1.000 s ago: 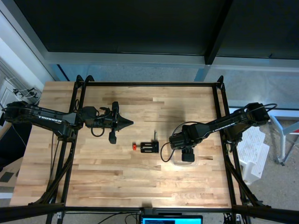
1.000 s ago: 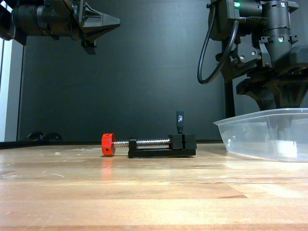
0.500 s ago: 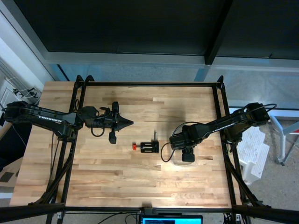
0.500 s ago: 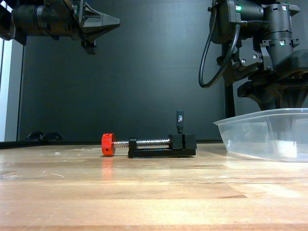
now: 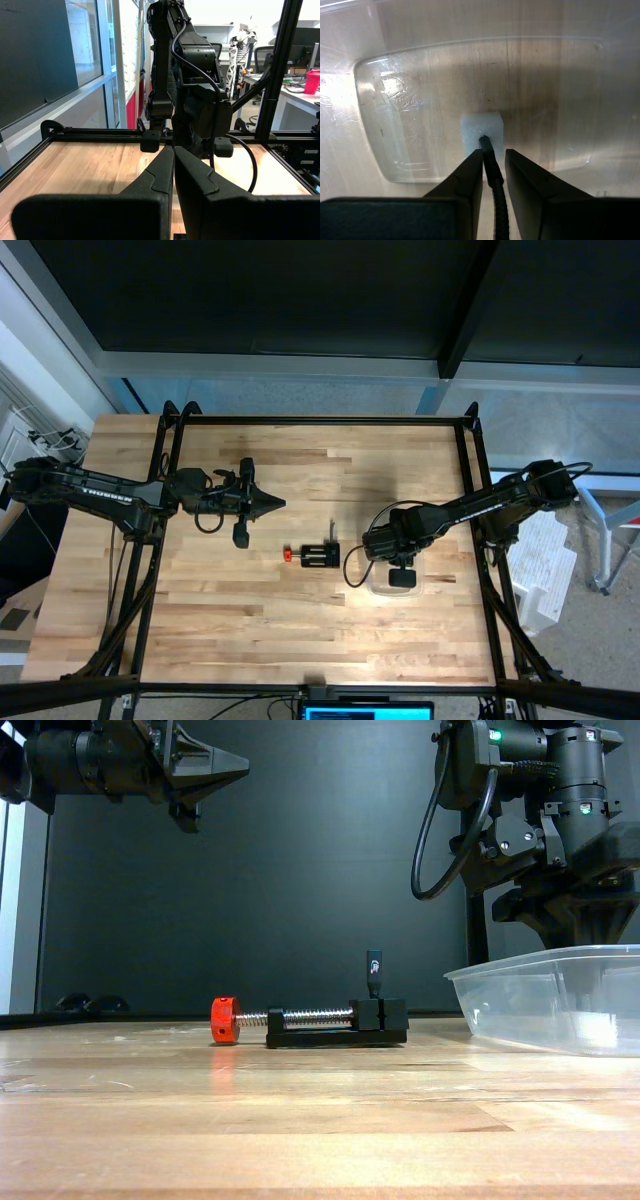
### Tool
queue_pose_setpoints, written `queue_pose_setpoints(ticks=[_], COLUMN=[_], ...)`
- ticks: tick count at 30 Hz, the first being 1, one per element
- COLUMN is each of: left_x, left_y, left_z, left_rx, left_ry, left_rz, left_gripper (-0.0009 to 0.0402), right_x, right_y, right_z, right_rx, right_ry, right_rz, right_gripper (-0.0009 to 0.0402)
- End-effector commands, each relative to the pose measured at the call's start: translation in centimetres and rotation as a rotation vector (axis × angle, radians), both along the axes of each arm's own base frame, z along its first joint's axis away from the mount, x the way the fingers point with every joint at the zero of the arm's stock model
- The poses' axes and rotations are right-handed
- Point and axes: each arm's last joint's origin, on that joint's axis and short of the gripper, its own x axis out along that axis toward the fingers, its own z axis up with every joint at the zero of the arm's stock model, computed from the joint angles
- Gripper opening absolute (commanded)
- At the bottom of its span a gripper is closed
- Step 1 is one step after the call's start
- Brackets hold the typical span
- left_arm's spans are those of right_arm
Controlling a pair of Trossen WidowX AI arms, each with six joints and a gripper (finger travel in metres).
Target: Pick the USB-C connector and install on taskboard
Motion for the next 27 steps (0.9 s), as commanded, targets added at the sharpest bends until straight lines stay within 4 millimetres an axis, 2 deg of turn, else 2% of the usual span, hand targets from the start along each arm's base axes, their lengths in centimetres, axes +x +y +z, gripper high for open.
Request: queue_pose_setpoints(ticks=[1,5,17,27], left_x=[0.0,0.0,0.0,0.0], left_y=[0.0,0.0,0.0,0.0], left_z=[0.0,0.0,0.0,0.0], left_rx=[0.0,0.0,0.0,0.0], left_ry=[0.0,0.0,0.0,0.0], left_rz=[0.0,0.0,0.0,0.0], left_gripper=[0.0,0.0,0.0,0.0], right_x=[0.0,0.0,-0.2,-0.7], right_y=[0.0,0.0,0.0,-0.2], right_z=[0.0,0.0,0.7,3.2], right_rx=[0.0,0.0,0.002,0.008], right_ry=[0.001,0.002,-0.007,-0.031], right_rz=[0.001,0.002,0.002,0.002], right_gripper=[0.0028,-0.0003,0.0,0.0])
